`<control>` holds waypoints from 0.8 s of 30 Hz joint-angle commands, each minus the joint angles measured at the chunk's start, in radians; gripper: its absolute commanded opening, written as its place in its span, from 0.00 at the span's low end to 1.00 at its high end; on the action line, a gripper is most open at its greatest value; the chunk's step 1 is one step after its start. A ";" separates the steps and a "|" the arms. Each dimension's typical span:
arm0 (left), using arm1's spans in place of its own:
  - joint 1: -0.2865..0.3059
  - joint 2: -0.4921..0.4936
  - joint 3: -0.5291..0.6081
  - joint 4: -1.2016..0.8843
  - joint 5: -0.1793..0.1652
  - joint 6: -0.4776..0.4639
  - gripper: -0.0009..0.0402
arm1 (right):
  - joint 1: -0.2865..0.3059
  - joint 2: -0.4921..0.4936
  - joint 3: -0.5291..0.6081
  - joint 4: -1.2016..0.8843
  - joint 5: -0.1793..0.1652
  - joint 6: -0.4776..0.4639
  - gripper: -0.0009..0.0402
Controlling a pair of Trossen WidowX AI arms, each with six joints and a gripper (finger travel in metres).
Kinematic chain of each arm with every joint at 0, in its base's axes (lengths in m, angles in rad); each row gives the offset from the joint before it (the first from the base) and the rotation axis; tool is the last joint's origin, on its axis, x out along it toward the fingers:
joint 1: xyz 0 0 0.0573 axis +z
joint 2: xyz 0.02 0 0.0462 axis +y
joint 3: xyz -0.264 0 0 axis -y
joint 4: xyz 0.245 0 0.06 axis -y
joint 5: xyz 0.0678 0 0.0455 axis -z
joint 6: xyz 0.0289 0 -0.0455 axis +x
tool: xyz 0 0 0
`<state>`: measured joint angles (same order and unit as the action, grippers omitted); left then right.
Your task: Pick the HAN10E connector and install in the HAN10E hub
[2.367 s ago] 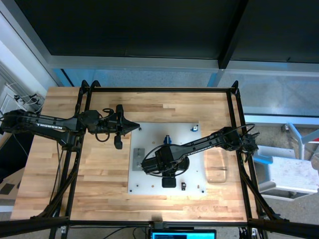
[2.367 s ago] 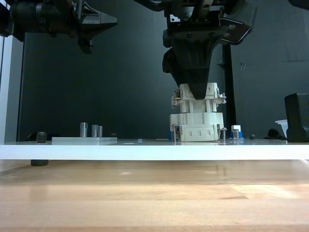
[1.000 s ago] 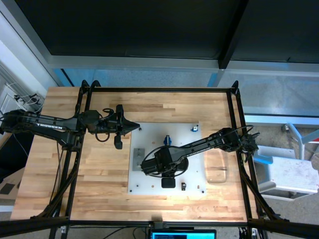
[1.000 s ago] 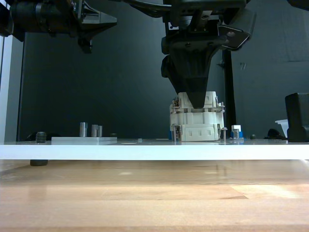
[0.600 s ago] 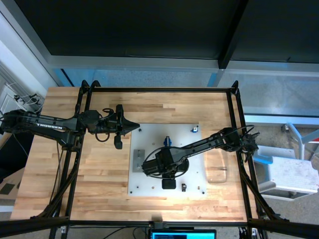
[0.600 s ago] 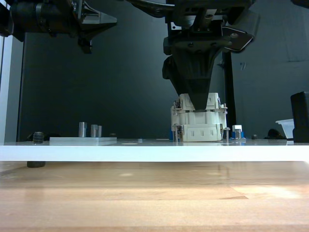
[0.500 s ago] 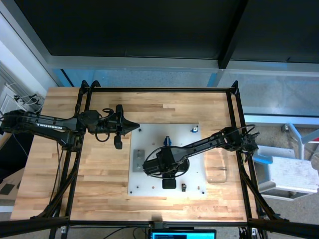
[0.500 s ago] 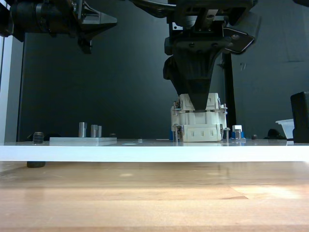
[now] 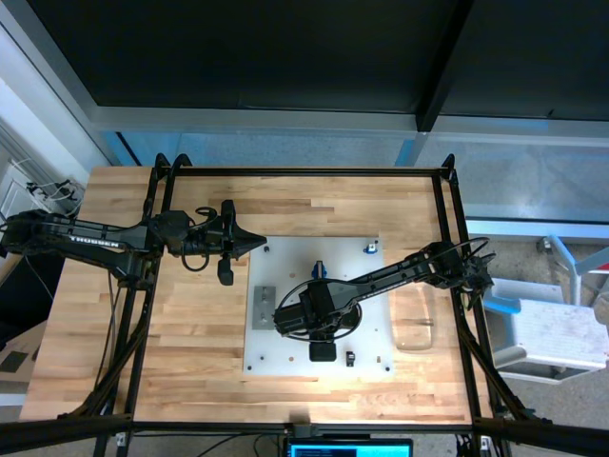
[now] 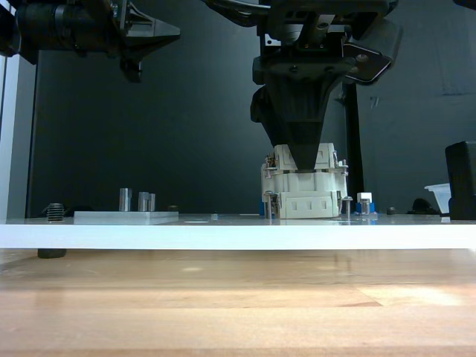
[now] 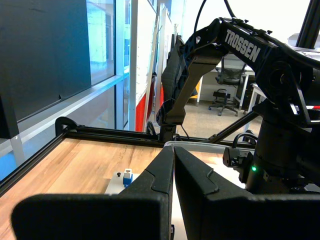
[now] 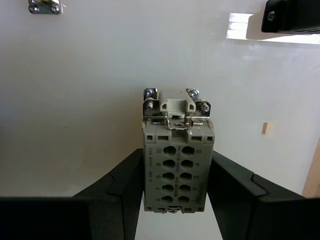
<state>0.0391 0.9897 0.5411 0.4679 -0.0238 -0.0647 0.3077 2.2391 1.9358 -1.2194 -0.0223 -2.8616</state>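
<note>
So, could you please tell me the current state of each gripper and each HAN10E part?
right gripper: shut on the HAN10E connector, pointing down over the white plate.
left gripper: shut, empty, raised at the left.
HAN10E connector: upright, sitting on the HAN10E hub; whether fully seated, cannot tell.
HAN10E hub: fixed to the plate, connector on top.

White plate (image 9: 278, 358) on wooden table (image 9: 190, 324)

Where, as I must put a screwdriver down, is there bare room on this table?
Free: the wood strip nearside of the white plate, and the wood left of it. Crowded: mid-plate, where the right claw grips the HAN10E connector on the HAN10E hub; the left claw hangs by the far-left corner.
</note>
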 commanded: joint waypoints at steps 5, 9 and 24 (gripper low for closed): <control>0.000 0.000 0.000 0.000 0.000 0.000 0.02 | 0.000 0.005 0.000 0.008 0.003 0.005 0.04; 0.000 0.000 0.000 0.000 0.000 0.000 0.02 | 0.000 -0.002 0.000 -0.003 0.011 0.029 0.04; 0.000 0.000 0.000 0.000 0.000 0.000 0.02 | 0.000 -0.032 0.000 0.007 0.013 0.026 0.40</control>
<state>0.0391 0.9894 0.5411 0.4679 -0.0238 -0.0647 0.3077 2.2150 1.9331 -1.2102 -0.0101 -2.8361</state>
